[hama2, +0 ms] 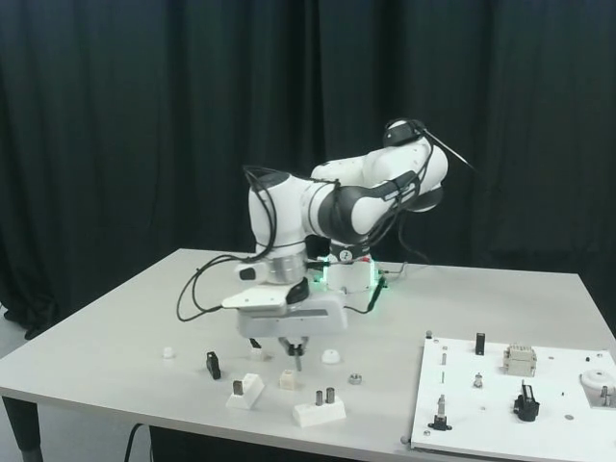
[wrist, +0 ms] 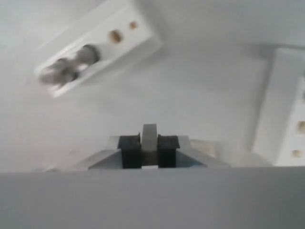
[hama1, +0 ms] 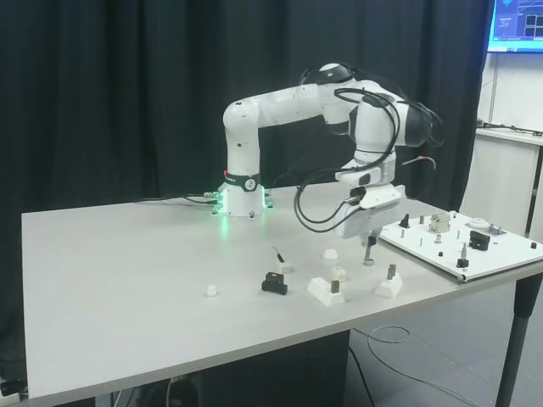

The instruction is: Insert square peg 2.

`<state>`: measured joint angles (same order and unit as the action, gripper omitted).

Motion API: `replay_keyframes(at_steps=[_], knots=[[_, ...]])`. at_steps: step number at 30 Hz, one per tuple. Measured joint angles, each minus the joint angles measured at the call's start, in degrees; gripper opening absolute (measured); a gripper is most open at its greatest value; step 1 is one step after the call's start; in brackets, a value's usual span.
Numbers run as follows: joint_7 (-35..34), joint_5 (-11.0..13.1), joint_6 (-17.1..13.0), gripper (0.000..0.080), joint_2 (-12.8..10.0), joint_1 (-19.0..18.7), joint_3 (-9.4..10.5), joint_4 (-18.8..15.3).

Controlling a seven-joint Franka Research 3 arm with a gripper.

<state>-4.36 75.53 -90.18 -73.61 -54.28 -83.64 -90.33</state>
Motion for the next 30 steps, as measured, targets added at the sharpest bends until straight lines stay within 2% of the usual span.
replay_keyframes(at_steps=[9, 16, 26, 30], knots=[[1.66, -2.4, 3.8, 0.007, 0.94, -3.21, -0.13, -0.01], [2.73, -3.22, 6.72, 0.007, 1.27, -5.86, -0.93, -0.25], [6.38, -3.14, 7.29, 0.007, 1.32, -9.68, -1.41, -0.85], [11.67, -2.73, 7.07, 0.007, 1.38, -11.25, -1.4, -0.84]])
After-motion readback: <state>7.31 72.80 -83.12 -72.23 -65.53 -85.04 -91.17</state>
